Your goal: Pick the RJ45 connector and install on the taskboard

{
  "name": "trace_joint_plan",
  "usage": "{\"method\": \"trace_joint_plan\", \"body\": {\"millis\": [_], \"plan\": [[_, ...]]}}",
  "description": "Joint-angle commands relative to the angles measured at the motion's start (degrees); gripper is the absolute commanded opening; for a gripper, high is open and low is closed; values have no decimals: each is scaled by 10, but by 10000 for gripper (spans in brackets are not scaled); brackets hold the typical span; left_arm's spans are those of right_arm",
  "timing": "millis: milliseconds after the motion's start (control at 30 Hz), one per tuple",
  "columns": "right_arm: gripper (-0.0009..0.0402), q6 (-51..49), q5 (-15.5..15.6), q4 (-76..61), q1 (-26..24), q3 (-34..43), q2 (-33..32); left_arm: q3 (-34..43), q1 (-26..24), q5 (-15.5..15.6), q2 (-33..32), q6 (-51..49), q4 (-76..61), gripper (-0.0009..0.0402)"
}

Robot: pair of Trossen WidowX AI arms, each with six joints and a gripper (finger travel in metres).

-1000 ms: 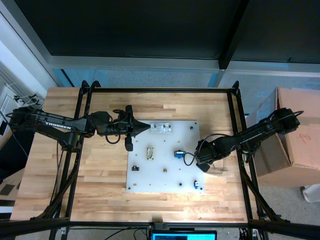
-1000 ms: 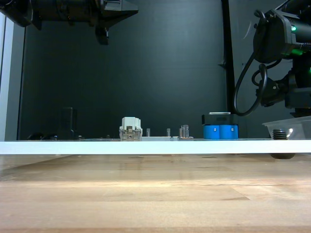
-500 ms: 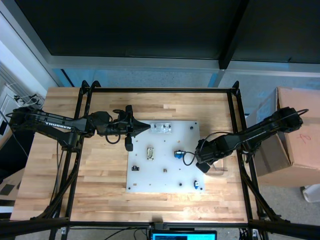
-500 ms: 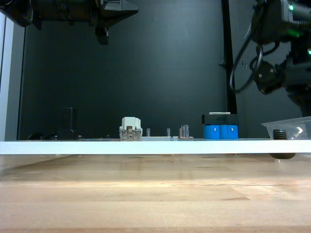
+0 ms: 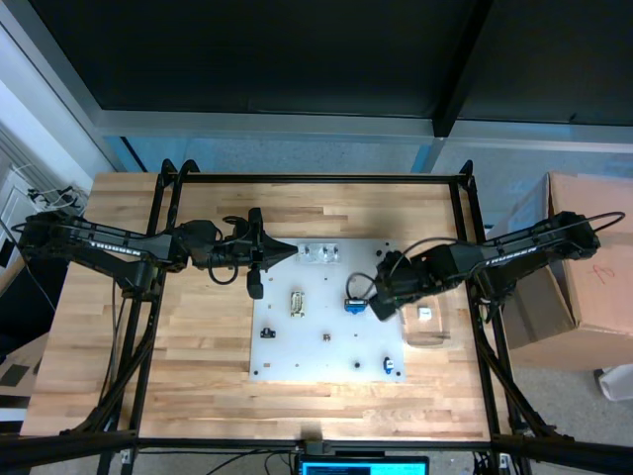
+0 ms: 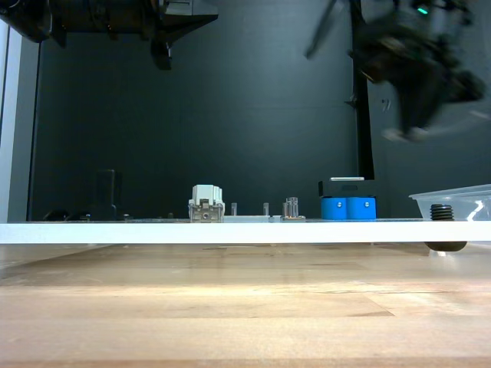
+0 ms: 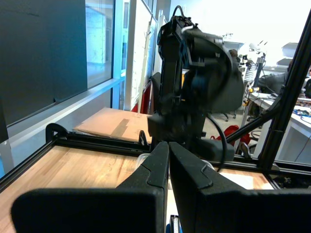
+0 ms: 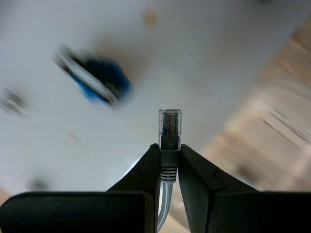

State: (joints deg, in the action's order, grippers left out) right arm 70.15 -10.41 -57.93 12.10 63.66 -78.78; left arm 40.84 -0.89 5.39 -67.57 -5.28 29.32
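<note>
**Q:** Where does the RJ45 connector (image 8: pixel 169 127) lie relative to the fingers?

**A:** We find it held by the right gripper (image 8: pixel 169 154). Its clear plug body projects beyond the fingertips. The fingers (image 8: pixel 146 167) pinch the grey ribbed boot (image 8: pixel 166 172) just behind the plug, one on each side. The grey cable (image 8: pixel 164 204) runs back between them. The connector hangs in the air above the taskboard (image 5: pixel 297 361), clear of any seat.

**Q:** How far apart do those fingers stand?

**A:** We read the gap as narrow, only as wide as the boot they clamp.

**Q:** Where do we place this gripper against the taskboard?

**A:** In the high view it is over the taskboard's right part, just beside the blue fitting (image 5: pixel 352 305). In the low view it appears blurred, well above the taskboard's surface. A clear tray (image 5: pixel 427 325) lies just off the taskboard's right edge.

**Q:** And the other arm?

**A:** We see the left gripper (image 5: pixel 293 253) over the taskboard's far left part, also well above its surface. In the left wrist view its two fingers are pressed together along their length.
</note>
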Motion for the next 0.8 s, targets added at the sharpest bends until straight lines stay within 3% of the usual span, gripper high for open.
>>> {"method": "trace_joint_plan", "body": {"millis": [33,200,333,600,800], "plan": [[0,53,-23,27,-22,38,0,0,0,0,0,0,4,0],[0,135,-41,94,-64,73,4,0,0,0,0,3,0,0],[0,183,-63,165,-90,91,4,0,-1,0,0,90,-7,1],[0,250,-167,320,-101,94,4,0,-5,0,0,253,-8,30],[0,293,-171,335,-104,94,4,0,-5,5,0,381,-8,65]]}}
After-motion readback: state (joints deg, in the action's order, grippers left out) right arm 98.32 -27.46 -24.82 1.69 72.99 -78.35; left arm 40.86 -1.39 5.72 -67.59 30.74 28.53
